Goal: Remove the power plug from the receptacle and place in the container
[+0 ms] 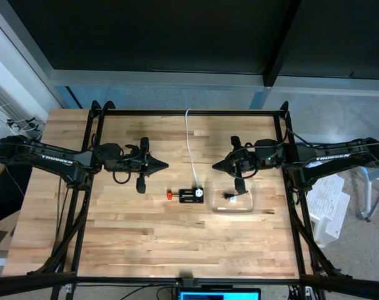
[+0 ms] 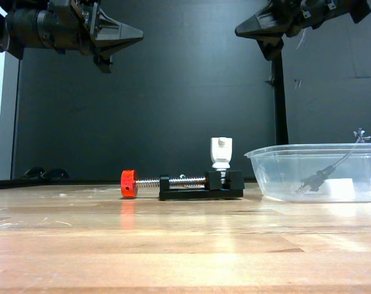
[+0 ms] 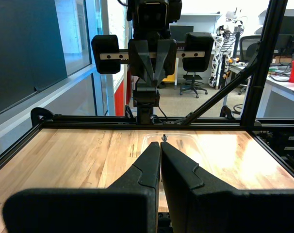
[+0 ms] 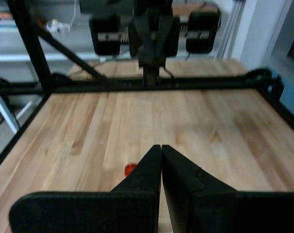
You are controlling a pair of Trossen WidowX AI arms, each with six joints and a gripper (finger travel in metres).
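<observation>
We judge the task to be at its last step. The tiny black power plug with its pale cord stub (image 1: 228, 197) already lies inside the shallow clear plastic container (image 1: 252, 201), apart from the small white receptacle block (image 1: 199, 192), which stands upright in its black clamp (image 1: 188, 195) on the wooden tabletop (image 1: 114, 231). The left gripper (image 1: 165, 166) and right gripper (image 1: 215, 167) hang high above the tabletop, tips facing each other, each with its fingers pressed together and empty. To us, the next move calls only for parking both arms.

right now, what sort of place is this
Probably a robotics lab: a framed wooden table, with office chairs and desks beyond. Left tool and right tool hover shut above it, tips facing.
</observation>
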